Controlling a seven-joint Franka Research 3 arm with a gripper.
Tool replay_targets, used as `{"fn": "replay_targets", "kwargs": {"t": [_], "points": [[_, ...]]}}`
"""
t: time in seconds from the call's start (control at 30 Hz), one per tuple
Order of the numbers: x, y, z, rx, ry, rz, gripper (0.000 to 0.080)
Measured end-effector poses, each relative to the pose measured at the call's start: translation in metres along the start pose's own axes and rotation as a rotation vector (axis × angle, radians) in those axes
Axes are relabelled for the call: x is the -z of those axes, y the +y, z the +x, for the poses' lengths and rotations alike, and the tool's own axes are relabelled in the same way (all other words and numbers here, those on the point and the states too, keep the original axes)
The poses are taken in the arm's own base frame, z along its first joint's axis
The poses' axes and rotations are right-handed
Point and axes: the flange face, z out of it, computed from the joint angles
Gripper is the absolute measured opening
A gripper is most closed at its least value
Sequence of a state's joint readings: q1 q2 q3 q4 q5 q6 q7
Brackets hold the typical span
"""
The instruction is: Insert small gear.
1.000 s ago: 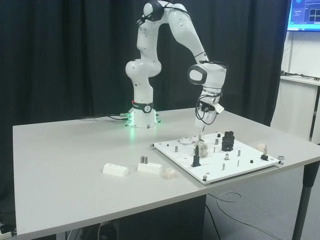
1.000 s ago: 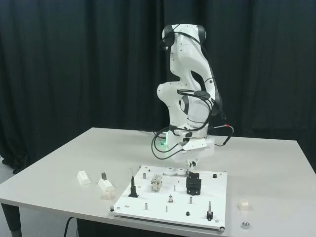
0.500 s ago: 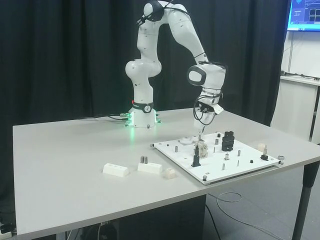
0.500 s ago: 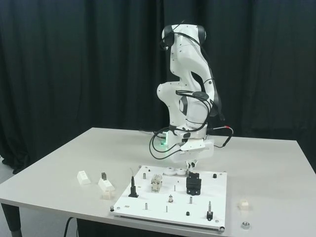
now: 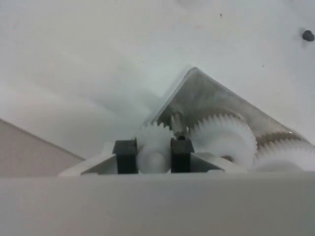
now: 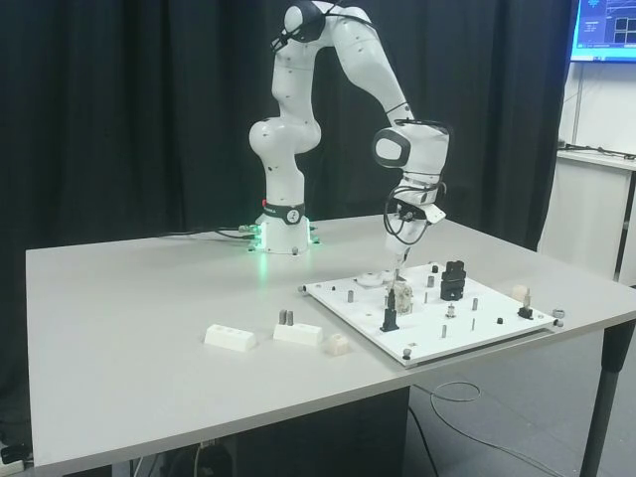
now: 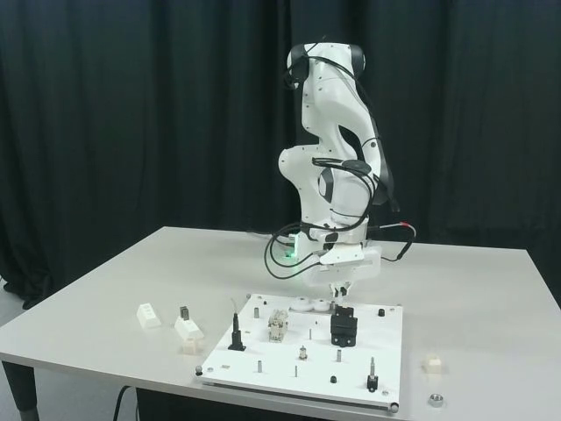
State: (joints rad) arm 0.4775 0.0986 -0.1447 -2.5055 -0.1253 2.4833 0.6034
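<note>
End effector [image 5: 153, 156] was clamped on the small gear [image 5: 154, 148], one black finger pad [image 5: 125, 156] on each side of it, the gear's toothed rim showing above the pads. In the wrist view the gear sat just beside a short metal peg [image 5: 178, 124] on a grey metal plate [image 5: 206, 101]; can't tell whether it touched the peg. Two larger white gears [image 5: 225, 137] were already seated on that plate, meshed with each other, the nearer one close to the held gear.

From the first room view the white arm [image 6: 343, 60] reached down from its green-lit base [image 6: 281, 231] with the end effector [image 6: 400, 260] low over the far edge of the white assembly board [image 6: 497, 333], right at the white gears [image 6: 375, 279] there. Second room view agreed: end effector [image 7: 338, 295] sat just above the gear station [image 7: 308, 304] at the back of the board [image 7: 388, 373].

Also on the board: a black block fixture [image 7: 343, 329], a black pointed post [image 7: 237, 335], a small grey-and-white connector block [image 7: 278, 324], and several small pegs. Off the board on the grey worktop [image 6: 129, 288]: two white blocks [image 6: 230, 337] and a small pale piece [image 6: 336, 345] near the board's corner. One more small pale part [image 7: 431, 363] lay on the other side of the board.
</note>
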Motion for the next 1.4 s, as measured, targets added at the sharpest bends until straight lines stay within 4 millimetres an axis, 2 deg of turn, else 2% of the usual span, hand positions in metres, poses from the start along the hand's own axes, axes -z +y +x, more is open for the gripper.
{"fn": "replay_targets", "kwargs": {"t": [0.33, 0.73, 1.4], "points": [[0.006, 0.006, 0.003, -0.011, 0.003, 0.002, 0.014], [0.001, 0.012, 0.004, -0.023, -0.007, -0.003, 0.014], [-0.006, 0.011, 0.005, -0.024, -0.007, -0.002, 0.014]]}}
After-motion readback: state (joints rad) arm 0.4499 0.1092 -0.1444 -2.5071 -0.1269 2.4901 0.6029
